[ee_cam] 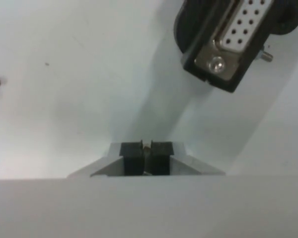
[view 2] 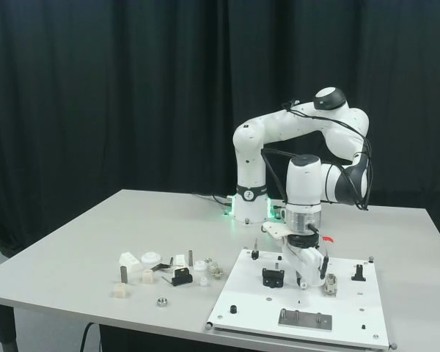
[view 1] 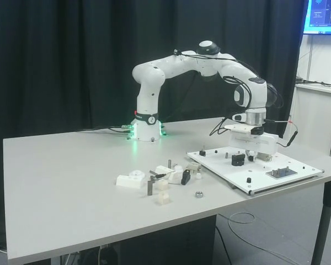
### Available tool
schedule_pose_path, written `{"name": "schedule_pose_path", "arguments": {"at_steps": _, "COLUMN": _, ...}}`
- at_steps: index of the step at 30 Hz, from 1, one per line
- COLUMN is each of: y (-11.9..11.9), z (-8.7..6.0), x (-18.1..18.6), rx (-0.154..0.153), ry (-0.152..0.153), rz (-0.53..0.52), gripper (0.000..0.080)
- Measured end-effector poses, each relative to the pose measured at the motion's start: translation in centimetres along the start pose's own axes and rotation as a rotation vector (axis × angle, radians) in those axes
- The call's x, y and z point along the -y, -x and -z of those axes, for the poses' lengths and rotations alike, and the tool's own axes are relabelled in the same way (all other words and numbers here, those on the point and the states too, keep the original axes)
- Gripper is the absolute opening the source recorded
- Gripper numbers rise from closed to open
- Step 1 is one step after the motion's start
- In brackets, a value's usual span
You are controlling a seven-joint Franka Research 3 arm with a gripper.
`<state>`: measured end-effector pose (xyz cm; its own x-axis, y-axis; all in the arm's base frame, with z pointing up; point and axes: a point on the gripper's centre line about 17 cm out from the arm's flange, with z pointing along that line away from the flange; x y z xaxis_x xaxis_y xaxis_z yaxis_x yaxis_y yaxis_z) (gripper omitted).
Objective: Remove square peg 1.
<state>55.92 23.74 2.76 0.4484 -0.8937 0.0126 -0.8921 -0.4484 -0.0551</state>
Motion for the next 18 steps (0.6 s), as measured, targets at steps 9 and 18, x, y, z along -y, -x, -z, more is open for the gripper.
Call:
{"name": "schedule_pose_path", "arguments": {"at_steps": 9, "y": -0.01, "z": 0.0, "x": 0.0, "rx": 0.0, "ry": 0.0, "rz": -0.037, "gripper": 0.0028}}
{"name": "schedule_pose_path", "arguments": {"at_steps": 18, "y": -0.02, "z": 0.0, "x": 0.0, "rx": 0.0, "ry": 0.0, "rz": -0.077, "gripper": 0.0028}}
